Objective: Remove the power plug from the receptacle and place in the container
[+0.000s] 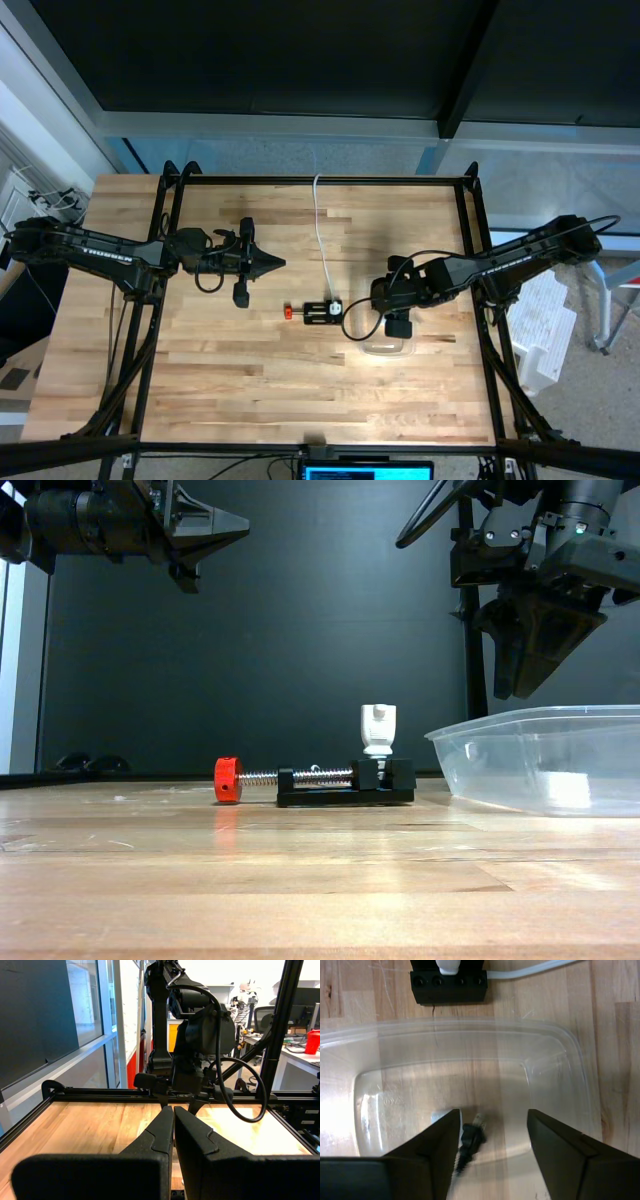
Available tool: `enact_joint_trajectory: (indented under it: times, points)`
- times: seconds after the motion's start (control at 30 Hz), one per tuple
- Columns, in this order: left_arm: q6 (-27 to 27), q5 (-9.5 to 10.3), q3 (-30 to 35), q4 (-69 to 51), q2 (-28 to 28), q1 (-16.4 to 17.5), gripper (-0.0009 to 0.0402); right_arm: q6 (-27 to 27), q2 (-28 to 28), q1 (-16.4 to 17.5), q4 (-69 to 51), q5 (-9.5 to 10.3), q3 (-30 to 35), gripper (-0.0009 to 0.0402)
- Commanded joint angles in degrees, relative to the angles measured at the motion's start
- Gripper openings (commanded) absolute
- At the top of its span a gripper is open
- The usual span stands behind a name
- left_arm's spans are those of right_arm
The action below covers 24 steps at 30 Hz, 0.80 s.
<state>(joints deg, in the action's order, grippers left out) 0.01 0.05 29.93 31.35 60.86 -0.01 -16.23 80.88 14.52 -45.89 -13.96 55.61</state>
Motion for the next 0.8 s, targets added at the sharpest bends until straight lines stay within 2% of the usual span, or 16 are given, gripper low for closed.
enact_joint_trajectory:
  times: [0.03,0.33,0.47,0.63,0.67,0.8]
  points:
    - [0.00,-0.02,0.02,0.00,0.00,0.02,0.0000,0.07,-1.11,0.02,-0.50,0.04,0.04,0.0221]
    - [0.00,-0.02,0.02,0.00,0.00,0.00,0.0000,1.86,-5.49,-0.04,0.44,0.00,0.04,0.0218]
    - [0.00,-0.02,0.02,0.00,0.00,0.00,0.0000,5.38,-10.51,-1.38,3.48,0.11,0.04,0.0181]
    - [0.00,-0.02,0.02,0.00,0.00,0.00,0.0000,9.90,-15.91,-5.14,7.34,0.74,0.04,0.0110]
    - [0.00,-0.02,0.02,0.00,0.00,0.02,0.0000,11.04,-16.70,-5.95,8.44,1.46,0.04,0.0095]
    - [0.00,-0.02,0.02,0.00,0.00,0.02,0.0000,13.57,-17.79,-9.18,14.47,6.36,0.02,0.0036]
